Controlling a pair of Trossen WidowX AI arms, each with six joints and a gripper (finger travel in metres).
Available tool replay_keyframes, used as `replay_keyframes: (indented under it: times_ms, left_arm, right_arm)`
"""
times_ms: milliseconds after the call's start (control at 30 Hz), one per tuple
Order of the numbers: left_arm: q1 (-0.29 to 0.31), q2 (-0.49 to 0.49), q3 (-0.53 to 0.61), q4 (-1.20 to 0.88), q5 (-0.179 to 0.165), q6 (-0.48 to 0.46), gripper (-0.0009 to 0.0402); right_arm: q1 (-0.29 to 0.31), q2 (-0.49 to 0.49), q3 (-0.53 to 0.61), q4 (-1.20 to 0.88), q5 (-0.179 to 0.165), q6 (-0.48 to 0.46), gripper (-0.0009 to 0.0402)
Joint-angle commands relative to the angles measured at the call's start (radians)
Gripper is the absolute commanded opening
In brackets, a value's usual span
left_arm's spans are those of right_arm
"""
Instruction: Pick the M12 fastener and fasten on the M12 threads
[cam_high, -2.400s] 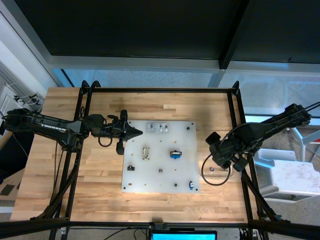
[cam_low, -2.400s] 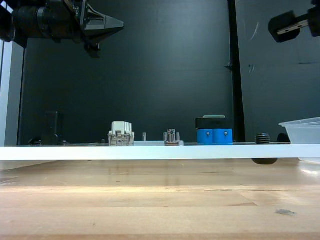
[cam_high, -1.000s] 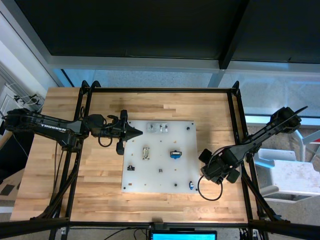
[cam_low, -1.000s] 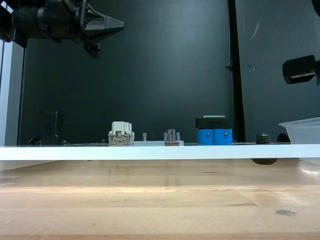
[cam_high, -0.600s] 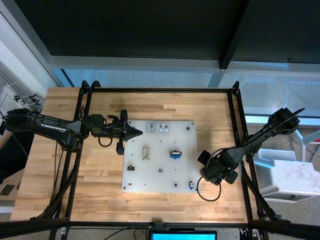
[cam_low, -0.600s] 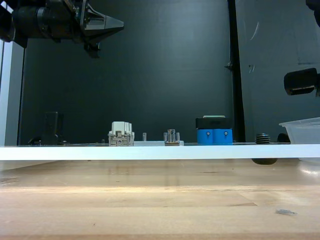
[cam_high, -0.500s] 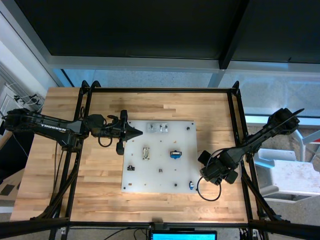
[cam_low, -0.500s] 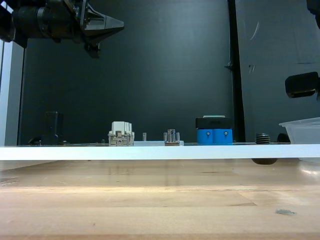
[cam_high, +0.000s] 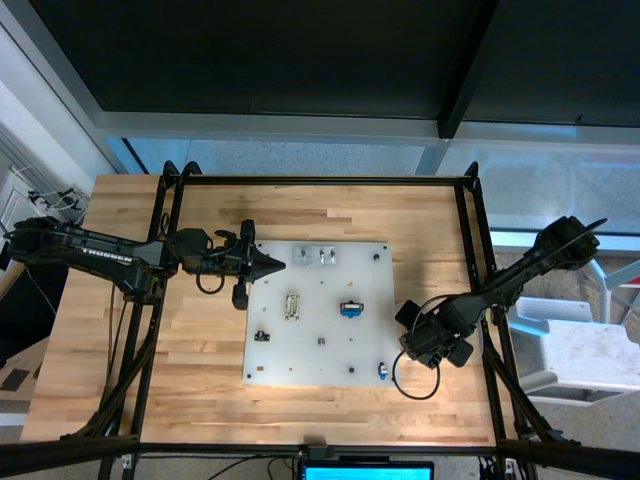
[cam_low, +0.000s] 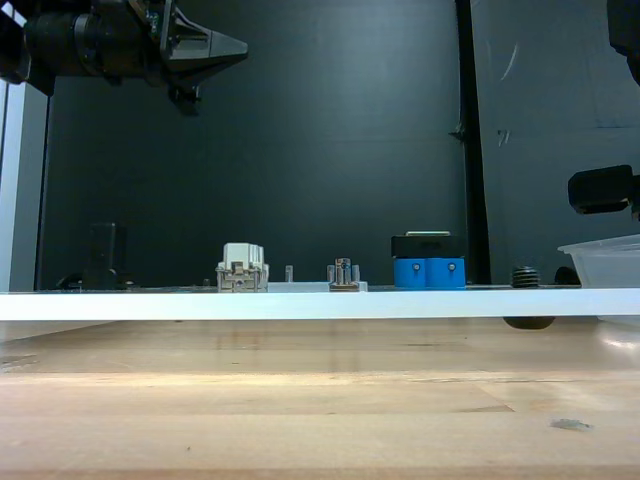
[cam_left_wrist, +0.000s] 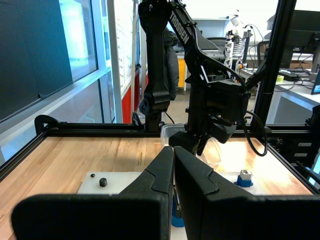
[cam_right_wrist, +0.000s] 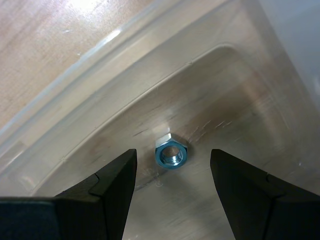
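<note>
A small silver hex nut, the M12 fastener, lies flat on the floor of the clear tray, with nothing holding it. My right gripper hangs just above it, open, one finger on each side of the nut and apart from it. From above, that gripper sits off the white board's right edge and hides the nut. The black ribbed stud stands bare, also seen from above. My left gripper is shut and empty, held high over the board's far left edge.
The white board carries a blue fitting, a grey connector and a small blue piece near the stud. The tray's wall stands right behind the stud. A black frame rail runs beside the right arm.
My right arm has swung toward the table's near edge and come down over the tray, settling in the last half second. The left arm has not moved.
</note>
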Motion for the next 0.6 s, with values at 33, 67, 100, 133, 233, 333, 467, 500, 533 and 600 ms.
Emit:
replay_keyframes:
  times_ms: [33,67,100,133,233,333,467,500,533,600]
  left_arm:
    - [0.0,0.0,0.0,0.0,0.0,0.0,0.0]
    - [0.0,0.0,0.0,0.0,0.0,0.0,0.0]
    - [0.0,0.0,0.0,0.0,0.0,0.0,0.0]
    - [0.0,0.0,0.0,0.0,0.0,0.0,0.0]
    - [0.0,0.0,0.0,0.0,0.0,0.0,0.0]
    - [0.0,0.0,0.0,0.0,0.0,0.0,0.0]
    - [0.0,0.0,0.0,0.0,0.0,0.0,0.0]
    - [0.0,0.0,0.0,0.0,0.0,0.0,0.0]
    - [0.0,0.0,0.0,0.0,0.0,0.0,0.0]
    - [0.0,0.0,0.0,0.0,0.0,0.0,0.0]
  right_arm:
    - [0.0,0.0,-0.01,0.018,0.0,0.001,0.0204]
    - [0.0,0.0,-0.013,0.023,0.0,0.001,0.0204]
    - [0.0,0.0,-0.017,0.027,0.0,0.001,0.0204]
    - [-0.001,0.0,-0.021,0.032,0.0,0.001,0.0204]
    - [-0.001,0.0,-0.033,0.05,-0.003,0.002,0.0204]
    - [-0.002,0.006,-0.04,0.051,-0.003,0.002,0.0204]
    - [-0.002,0.011,-0.045,0.072,-0.004,0.001,0.0204]
    - [-0.002,0.011,-0.047,0.073,-0.004,0.001,0.0204]
    - [-0.002,0.011,-0.047,0.074,-0.004,0.0,0.0204]
    - [-0.002,0.011,-0.047,0.075,-0.004,0.0,0.0203]
